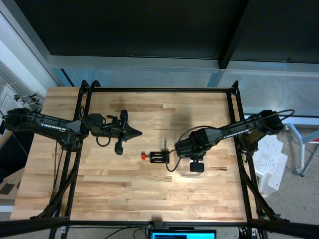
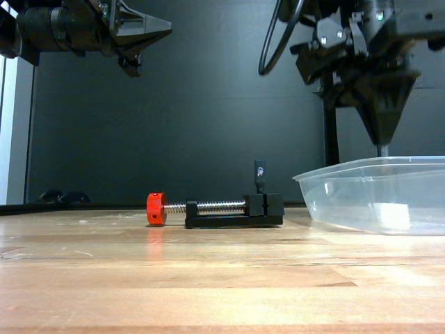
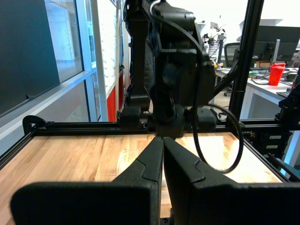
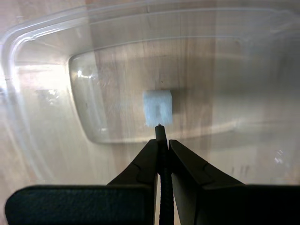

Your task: Pick the USB-C connector and install on taskboard

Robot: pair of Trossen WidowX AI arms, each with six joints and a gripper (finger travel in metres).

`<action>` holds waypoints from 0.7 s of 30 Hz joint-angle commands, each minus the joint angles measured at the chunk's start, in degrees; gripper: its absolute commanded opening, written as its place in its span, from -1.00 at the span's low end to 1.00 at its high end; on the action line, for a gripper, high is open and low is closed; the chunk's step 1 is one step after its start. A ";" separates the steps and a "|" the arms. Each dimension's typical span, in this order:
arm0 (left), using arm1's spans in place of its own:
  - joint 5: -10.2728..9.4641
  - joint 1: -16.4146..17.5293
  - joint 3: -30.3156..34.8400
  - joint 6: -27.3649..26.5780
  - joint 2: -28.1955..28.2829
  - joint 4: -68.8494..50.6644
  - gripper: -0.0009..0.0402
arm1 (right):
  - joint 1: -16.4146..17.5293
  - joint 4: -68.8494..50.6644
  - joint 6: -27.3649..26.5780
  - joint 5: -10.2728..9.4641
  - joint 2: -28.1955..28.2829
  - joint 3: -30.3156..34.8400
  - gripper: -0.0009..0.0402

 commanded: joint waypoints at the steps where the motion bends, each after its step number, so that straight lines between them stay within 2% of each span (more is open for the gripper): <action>1: 0.02 0.00 0.02 0.00 0.00 0.02 -0.96 | 0.00 -2.25 -0.04 0.00 -0.83 1.77 -0.96; 9: 0.02 0.00 0.02 0.00 0.00 0.02 -0.96 | -0.04 -5.79 -0.33 0.20 -3.17 5.33 -0.96; 21: 0.02 0.00 0.02 0.00 0.00 0.02 -0.96 | -0.04 -8.74 -1.01 0.26 -4.81 5.29 -0.96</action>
